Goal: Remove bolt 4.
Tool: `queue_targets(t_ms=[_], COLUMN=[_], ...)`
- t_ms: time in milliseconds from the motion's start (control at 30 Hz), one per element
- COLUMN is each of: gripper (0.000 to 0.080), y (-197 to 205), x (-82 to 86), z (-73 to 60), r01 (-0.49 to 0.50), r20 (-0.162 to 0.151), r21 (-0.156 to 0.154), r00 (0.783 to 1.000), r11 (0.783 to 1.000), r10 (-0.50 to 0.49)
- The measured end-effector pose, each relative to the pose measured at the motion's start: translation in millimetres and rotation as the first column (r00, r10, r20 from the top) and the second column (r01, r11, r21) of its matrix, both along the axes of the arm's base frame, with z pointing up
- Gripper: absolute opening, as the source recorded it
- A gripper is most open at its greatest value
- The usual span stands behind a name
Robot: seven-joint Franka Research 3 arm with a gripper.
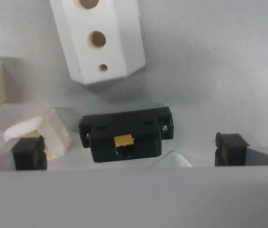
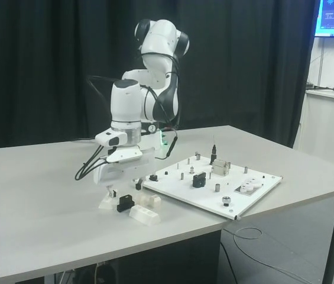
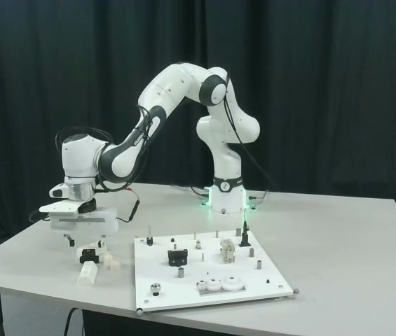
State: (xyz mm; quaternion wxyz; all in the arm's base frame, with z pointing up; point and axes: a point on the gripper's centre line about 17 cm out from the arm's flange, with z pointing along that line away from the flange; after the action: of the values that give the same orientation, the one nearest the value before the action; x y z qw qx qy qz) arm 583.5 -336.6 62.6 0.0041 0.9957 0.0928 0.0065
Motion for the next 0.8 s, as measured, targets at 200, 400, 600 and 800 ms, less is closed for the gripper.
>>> queue_targets(t_ms=[200,400,600,800], gripper=[0.0789,0.0798,0.08,0.08], y=[0,0,0,0], x=[2.9,4.1,4.8,5.8], z=[14.0,24.9,30.0,32.2], r01=[-0.001,0.0,-0.001,-0.003], r20=[-0.013,-0.025,-0.03,-0.031], r21=[0.019,0.034,0.039,0.041], r00=[1.0,1.0,1.0,1.0], r11=[1.0,0.999,0.999,0.999], r10=[0.001,0.001,0.003,0.004])
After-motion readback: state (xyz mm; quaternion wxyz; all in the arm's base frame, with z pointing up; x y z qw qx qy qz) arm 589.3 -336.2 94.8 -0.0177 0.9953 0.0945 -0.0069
